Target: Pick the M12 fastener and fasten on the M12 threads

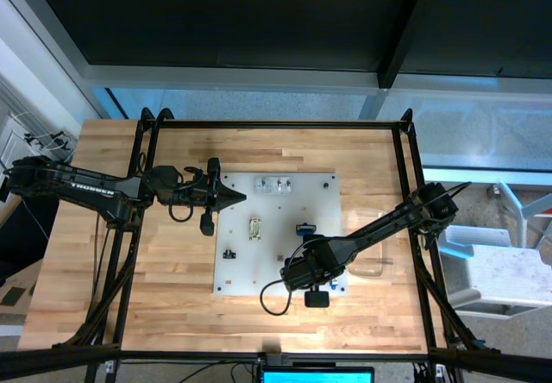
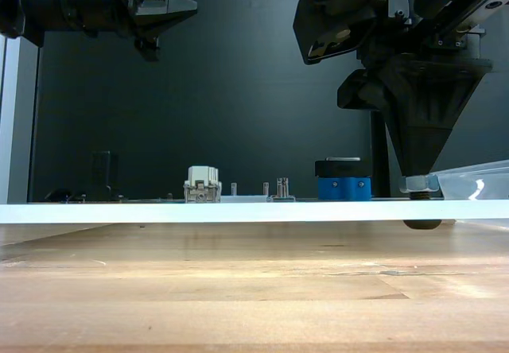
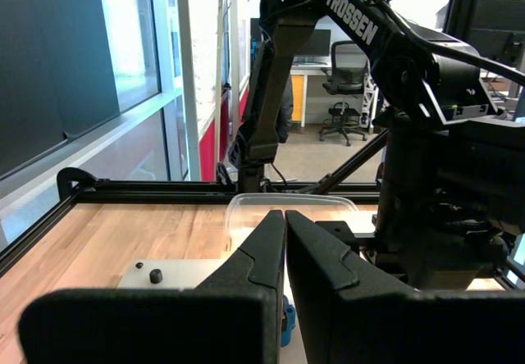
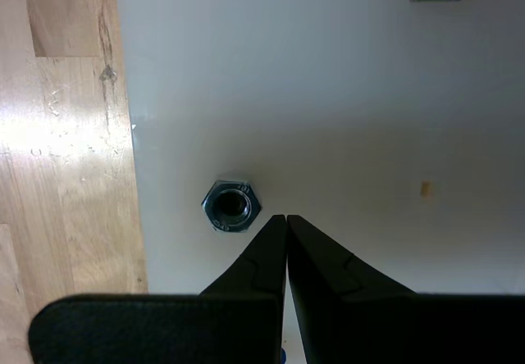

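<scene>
— At the white board's (image 4: pixel 328 93) near right edge, your right pincer (image 4: pixel 285 216) is closed on nothing, tips just beside the M12 fastener (image 4: pixel 231 206).
— And the fastener?
— On its stud (image 2: pixel 420 196). Your left pincer (image 3: pixel 285 214), closed too, hangs above the board's far left.

Tall windows (image 3: pixel 123 44) line one wall; beyond, a black office chair (image 3: pixel 343 106) stands on a pale, brightly lit floor (image 3: pixel 316 147).

Wooden table (image 1: pixel 172 314) fills the high view, and there's the white board (image 1: pixel 267 266) lying flat at centre frame, clear tray (image 1: pixel 379 273) just beside its right edge.
</scene>
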